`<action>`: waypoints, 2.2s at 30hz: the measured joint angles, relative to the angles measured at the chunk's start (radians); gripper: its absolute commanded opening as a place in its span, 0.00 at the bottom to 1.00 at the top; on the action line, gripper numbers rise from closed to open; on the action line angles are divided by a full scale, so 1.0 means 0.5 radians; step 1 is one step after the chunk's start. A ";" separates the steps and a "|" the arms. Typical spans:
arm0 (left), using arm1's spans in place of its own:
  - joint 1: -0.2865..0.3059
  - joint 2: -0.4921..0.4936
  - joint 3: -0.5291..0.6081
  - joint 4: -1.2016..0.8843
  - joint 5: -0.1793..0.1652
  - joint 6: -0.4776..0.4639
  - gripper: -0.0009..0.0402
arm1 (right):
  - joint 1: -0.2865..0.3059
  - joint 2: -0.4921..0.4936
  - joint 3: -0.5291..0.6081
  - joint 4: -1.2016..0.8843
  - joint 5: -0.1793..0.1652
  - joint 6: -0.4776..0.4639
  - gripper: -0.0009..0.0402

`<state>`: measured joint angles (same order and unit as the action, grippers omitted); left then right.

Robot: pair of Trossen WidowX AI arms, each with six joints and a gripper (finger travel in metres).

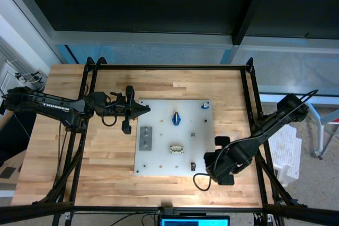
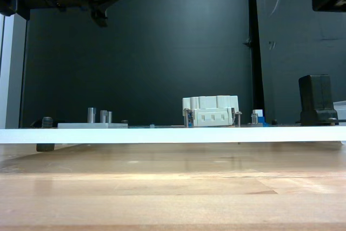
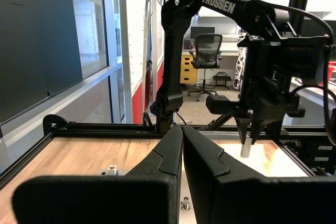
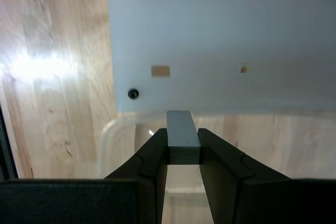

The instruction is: Pick the 16mm bar and install on taskboard

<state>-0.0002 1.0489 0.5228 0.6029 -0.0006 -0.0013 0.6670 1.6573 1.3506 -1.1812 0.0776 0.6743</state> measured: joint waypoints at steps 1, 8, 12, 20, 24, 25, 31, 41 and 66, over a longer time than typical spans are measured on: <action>0.000 0.000 0.000 0.000 0.000 0.001 0.02 | -0.005 0.018 0.017 -0.001 -0.001 0.000 0.05; 0.000 0.000 -0.001 0.000 0.000 0.001 0.02 | -0.035 0.156 0.130 -0.008 -0.002 -0.005 0.05; 0.000 0.000 0.000 0.000 0.001 0.001 0.02 | -0.039 0.217 0.156 -0.002 -0.002 -0.005 0.05; 0.000 -0.001 0.000 -0.001 0.000 0.001 0.02 | -0.039 0.251 0.159 0.017 -0.006 -0.005 0.05; 0.000 0.000 -0.001 0.000 0.000 0.001 0.02 | -0.043 0.259 0.156 0.030 -0.007 -0.004 0.05; 0.000 0.000 -0.001 -0.001 0.000 0.001 0.02 | -0.045 0.266 0.156 0.034 -0.008 -0.002 0.05; 0.000 0.000 0.000 0.000 0.000 0.001 0.02 | -0.063 0.323 0.155 0.076 -0.044 -0.004 0.05; 0.000 -0.001 -0.001 0.000 0.000 0.001 0.02 | -0.079 0.329 0.108 0.134 -0.057 -0.007 0.05; 0.000 0.000 -0.001 0.000 0.001 0.001 0.02 | -0.082 0.311 0.048 0.174 -0.059 -0.019 0.05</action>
<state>-0.0002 1.0489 0.5224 0.6029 -0.0002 -0.0010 0.6258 1.8130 1.3746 -1.0943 0.0483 0.6647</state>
